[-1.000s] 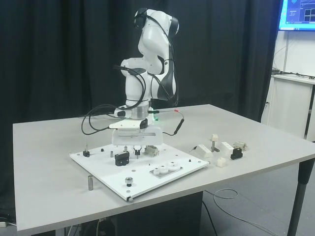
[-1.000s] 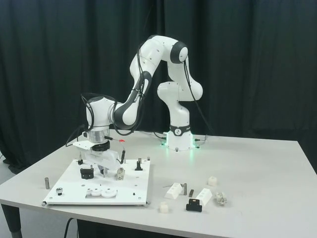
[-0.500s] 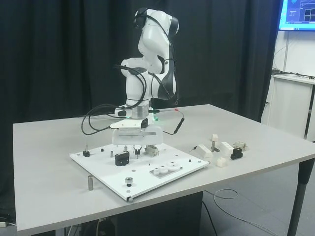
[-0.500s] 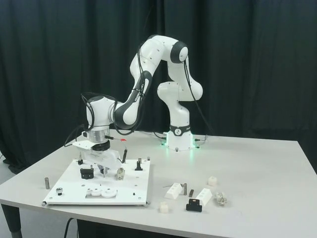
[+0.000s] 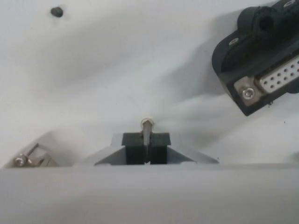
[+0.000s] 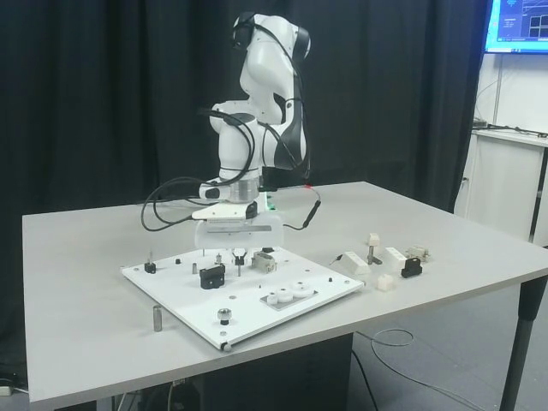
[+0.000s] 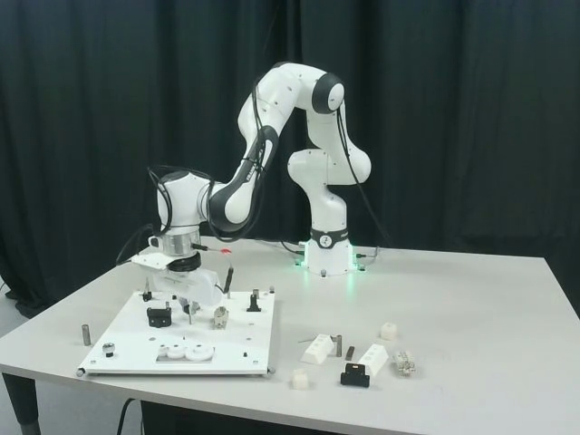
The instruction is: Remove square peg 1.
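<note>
Jaws: we see them closed on the square peg, pinched between the black pads.
Square peg: held above the white board.
Nearby: black connector on the board.
Table: grey; it carries the board.

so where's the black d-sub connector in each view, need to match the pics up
Wrist view: the black D-sub connector fills the corner beyond the gripper, which is shut on a thin metal peg.
First room view: the black D-sub connector stands on the white board, just below the gripper.
Second room view: the black D-sub connector is on the board, beside the gripper.
Shared landmark: the gripper holding the peg.
</note>
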`<action>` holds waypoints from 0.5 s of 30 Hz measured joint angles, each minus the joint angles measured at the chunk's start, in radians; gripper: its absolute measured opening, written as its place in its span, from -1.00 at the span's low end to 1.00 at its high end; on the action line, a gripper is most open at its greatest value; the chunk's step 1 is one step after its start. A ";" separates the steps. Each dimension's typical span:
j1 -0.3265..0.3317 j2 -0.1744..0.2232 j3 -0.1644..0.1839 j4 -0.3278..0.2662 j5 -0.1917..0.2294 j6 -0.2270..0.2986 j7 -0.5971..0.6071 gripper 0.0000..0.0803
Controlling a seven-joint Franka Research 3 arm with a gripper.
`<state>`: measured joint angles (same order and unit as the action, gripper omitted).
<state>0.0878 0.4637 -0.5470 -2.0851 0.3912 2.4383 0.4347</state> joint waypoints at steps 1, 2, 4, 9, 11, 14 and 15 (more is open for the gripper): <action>0.000 -0.003 -0.001 0.000 -0.002 -0.002 0.000 -0.95; 0.000 -0.007 -0.001 0.000 -0.005 -0.005 0.000 -0.95; 0.000 -0.015 -0.003 0.000 -0.010 -0.012 0.000 -0.95; 0.000 -0.045 -0.009 0.002 -0.019 -0.030 0.000 -0.95; 0.000 -0.060 -0.012 0.002 -0.029 -0.044 0.000 -0.95; 0.000 -0.080 -0.016 0.002 -0.040 -0.062 0.001 -0.95; 0.000 -0.087 -0.017 0.002 -0.045 -0.068 0.001 -0.95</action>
<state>0.0879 0.3767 -0.5644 -2.0829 0.3464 2.3703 0.4361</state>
